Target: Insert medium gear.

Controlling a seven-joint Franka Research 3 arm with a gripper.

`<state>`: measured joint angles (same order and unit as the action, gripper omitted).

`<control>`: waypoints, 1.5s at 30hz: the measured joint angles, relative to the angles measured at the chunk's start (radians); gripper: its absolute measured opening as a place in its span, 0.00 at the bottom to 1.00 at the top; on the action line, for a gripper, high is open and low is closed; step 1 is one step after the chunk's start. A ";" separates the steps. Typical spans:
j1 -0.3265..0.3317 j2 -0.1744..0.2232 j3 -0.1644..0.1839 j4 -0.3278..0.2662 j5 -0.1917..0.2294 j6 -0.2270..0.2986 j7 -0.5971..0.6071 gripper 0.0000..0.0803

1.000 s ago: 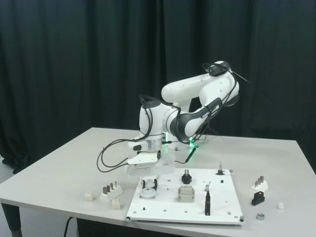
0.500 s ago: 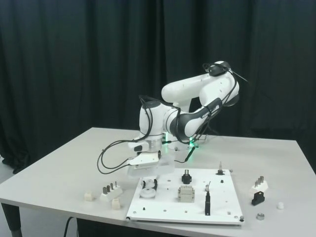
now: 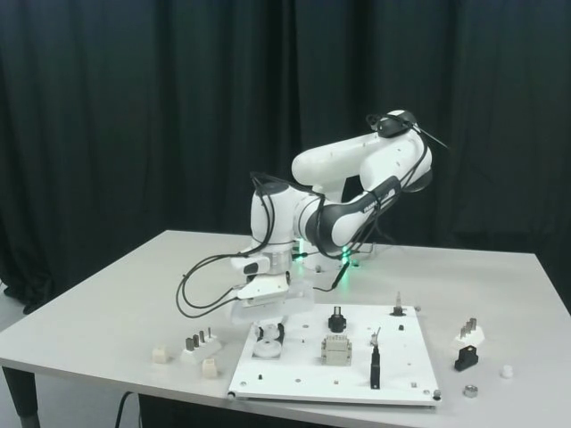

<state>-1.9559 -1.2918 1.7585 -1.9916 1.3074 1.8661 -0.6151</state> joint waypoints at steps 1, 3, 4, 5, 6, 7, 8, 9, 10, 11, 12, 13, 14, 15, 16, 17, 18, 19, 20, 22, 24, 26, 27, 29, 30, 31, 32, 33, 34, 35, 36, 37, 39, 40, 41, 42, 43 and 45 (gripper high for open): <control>0.000 0.000 0.000 -0.001 0.002 0.000 0.005 0.49; 0.001 0.000 -0.001 -0.004 0.005 0.000 0.025 0.49; 0.001 0.000 -0.001 -0.005 0.007 0.000 0.038 0.49; 0.002 0.000 -0.002 -0.006 0.009 0.000 0.054 0.49; 0.002 0.000 -0.002 -0.007 0.010 0.000 0.068 0.49; 0.003 0.000 -0.002 -0.008 0.012 0.000 0.083 0.49; 0.003 0.000 -0.002 -0.009 0.013 0.001 0.096 0.49; 0.003 0.000 -0.002 -0.010 0.014 0.001 0.108 0.49; 0.004 0.000 -0.003 -0.011 0.015 0.002 0.116 0.49; 0.004 0.000 -0.003 -0.011 0.016 0.003 0.123 0.49; 0.004 0.001 -0.003 -0.012 0.018 0.003 0.129 0.49; 0.005 0.001 -0.003 -0.013 0.019 0.004 0.135 0.49; 0.005 0.001 -0.003 -0.013 0.020 0.005 0.142 0.49; 0.005 0.001 -0.003 -0.014 0.021 0.005 0.151 0.49; 0.005 0.001 -0.002 -0.015 0.022 0.006 0.163 0.49; 0.006 0.001 -0.002 -0.015 0.023 0.006 0.177 0.49; 0.006 0.001 -0.002 -0.016 0.024 0.007 0.192 0.49; 0.006 0.001 -0.002 -0.016 0.024 0.007 0.206 0.49; 0.006 0.001 -0.002 -0.016 0.024 0.007 0.219 0.49; 0.006 0.001 -0.002 -0.016 0.025 0.008 0.234 0.49; 0.006 0.001 -0.002 -0.016 0.025 0.008 0.236 0.49; 0.006 0.001 -0.002 -0.016 0.025 0.008 0.233 0.49; 0.006 0.001 -0.002 -0.016 0.025 0.008 0.226 0.49; 0.006 0.000 -0.001 -0.016 0.025 0.009 0.185 0.49; 0.006 0.000 0.000 -0.016 0.025 0.009 0.154 0.49; 0.006 0.000 0.000 -0.016 0.025 0.009 0.120 0.49; 0.006 0.000 0.000 -0.016 0.025 0.009 0.089 0.49; 0.006 0.000 0.000 -0.016 0.025 0.009 0.063 0.49; 0.006 0.000 0.000 -0.016 0.025 0.009 0.043 0.49; 0.006 0.000 0.000 -0.016 0.025 0.009 0.027 0.49; 0.006 0.000 0.000 -0.016 0.025 0.009 0.015 0.49; 0.006 0.000 0.000 -0.016 0.025 0.009 0.005 0.49; 0.006 0.000 0.000 -0.016 0.025 0.009 -0.007 0.49; 0.006 0.000 0.000 -0.016 0.025 0.009 -0.008 0.49; 0.006 0.000 0.000 -0.016 0.026 0.009 -0.008 0.49; 0.006 0.000 0.000 -0.017 0.026 0.009 -0.006 0.49; 0.006 0.001 0.000 -0.017 0.027 0.009 -0.002 0.49; 0.006 0.001 0.000 -0.019 0.030 0.010 0.024 0.49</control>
<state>-1.9497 -1.2913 1.7584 -2.0102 1.3378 1.8756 -0.5913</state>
